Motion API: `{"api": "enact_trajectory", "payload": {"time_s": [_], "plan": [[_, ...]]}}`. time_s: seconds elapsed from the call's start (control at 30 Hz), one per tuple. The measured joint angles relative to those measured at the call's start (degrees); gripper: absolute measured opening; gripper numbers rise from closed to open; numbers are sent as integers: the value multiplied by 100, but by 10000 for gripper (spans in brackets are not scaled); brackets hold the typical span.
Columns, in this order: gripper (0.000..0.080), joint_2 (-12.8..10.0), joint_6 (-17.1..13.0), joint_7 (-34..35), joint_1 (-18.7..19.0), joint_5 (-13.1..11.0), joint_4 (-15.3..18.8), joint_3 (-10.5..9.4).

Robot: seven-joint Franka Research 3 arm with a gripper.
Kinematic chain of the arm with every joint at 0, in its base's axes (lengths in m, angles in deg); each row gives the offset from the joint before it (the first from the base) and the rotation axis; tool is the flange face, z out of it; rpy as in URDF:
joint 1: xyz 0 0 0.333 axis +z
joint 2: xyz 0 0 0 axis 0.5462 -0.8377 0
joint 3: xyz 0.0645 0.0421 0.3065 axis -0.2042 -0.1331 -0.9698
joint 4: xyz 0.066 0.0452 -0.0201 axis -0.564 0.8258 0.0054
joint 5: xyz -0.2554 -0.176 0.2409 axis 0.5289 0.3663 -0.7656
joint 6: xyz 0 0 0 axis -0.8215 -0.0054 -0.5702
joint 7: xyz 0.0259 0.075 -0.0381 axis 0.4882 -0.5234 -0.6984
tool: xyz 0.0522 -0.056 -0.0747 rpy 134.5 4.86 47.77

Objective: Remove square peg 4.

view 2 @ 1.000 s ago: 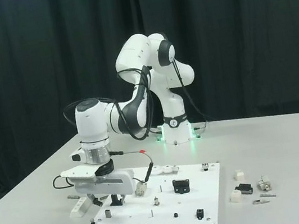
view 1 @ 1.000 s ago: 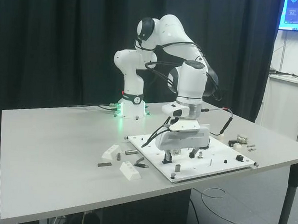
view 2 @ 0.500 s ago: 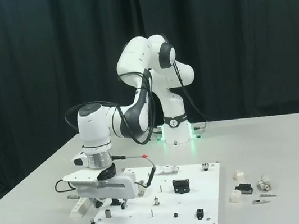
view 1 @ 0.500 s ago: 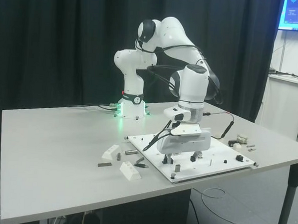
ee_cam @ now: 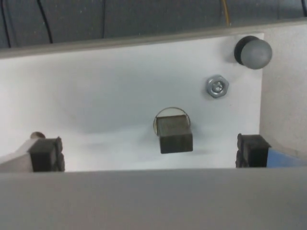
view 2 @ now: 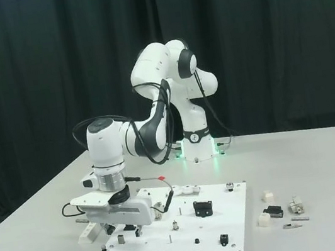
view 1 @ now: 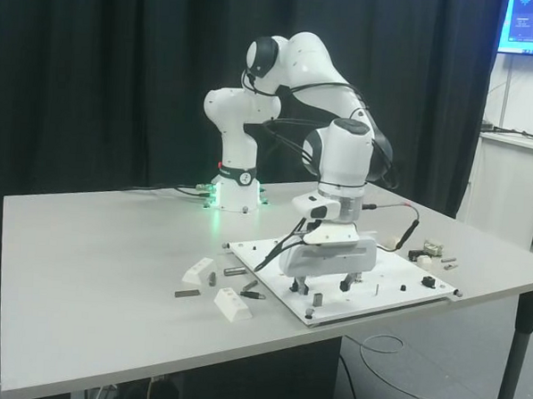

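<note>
Square peg (ee_cam: 174,134) stands upright in its round socket on the white board (ee_cam: 96,96), near the board's corner, sitting between the two fingertips with clear gaps either side. Gripper (ee_cam: 148,152) is spread wide, pads (ee_cam: 45,153) not touching the peg.

Arm (view 1: 330,87) reaches out from its base, wrist pointing straight down, gripper (view 1: 319,284) low over the board's front corner (view 2: 122,233).

Next to the peg on the board: a hex nut (ee_cam: 217,86) and a round grey knob (ee_cam: 253,51) at the corner. Loose white blocks (view 1: 232,302) lie on the grey table (view 1: 94,253) beside the board.
</note>
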State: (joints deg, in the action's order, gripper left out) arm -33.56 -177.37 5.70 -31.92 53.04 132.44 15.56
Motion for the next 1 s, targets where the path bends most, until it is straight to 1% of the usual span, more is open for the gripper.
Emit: {"api": "enact_trajectory", "payload": {"time_s": [0.97, 1.0], "plan": [[800, -148, 2, 26, -52, 2, -115, 2], [790, -150, 2, 20, -52, 4, -115, 2]]}}
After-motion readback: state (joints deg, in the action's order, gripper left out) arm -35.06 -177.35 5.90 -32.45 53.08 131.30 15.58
